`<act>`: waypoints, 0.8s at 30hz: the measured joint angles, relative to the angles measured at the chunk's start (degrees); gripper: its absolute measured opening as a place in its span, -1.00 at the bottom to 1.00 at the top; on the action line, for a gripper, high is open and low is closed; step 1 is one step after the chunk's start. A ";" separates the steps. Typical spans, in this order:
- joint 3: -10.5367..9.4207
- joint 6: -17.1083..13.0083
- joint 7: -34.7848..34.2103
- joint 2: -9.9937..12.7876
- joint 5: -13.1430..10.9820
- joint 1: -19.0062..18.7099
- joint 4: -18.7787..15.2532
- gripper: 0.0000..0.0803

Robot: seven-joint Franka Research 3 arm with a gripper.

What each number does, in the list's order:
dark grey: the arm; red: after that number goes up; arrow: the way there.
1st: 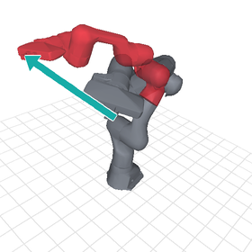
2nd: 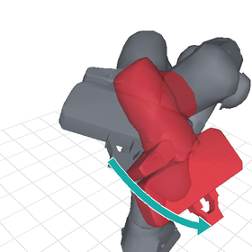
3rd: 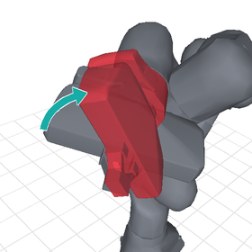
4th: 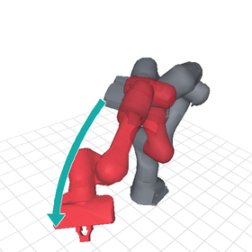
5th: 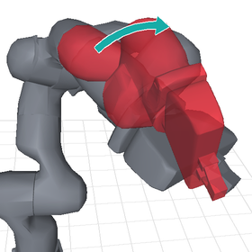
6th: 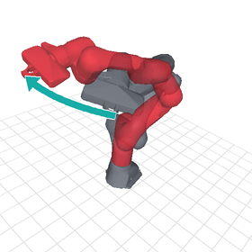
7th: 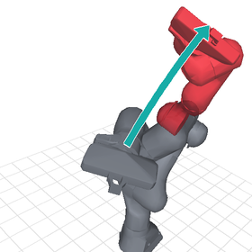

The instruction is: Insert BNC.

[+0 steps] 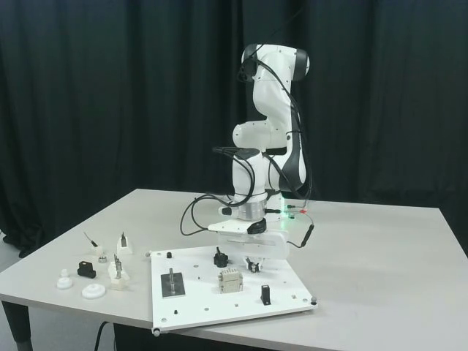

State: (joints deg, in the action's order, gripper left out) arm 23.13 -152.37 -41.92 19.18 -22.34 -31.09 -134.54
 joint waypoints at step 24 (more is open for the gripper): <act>-0.04 0.11 -11.36 0.08 -1.83 0.05 0.01 -0.67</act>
State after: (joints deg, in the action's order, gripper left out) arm 23.09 -152.26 -53.27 19.26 -24.17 -31.04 -134.53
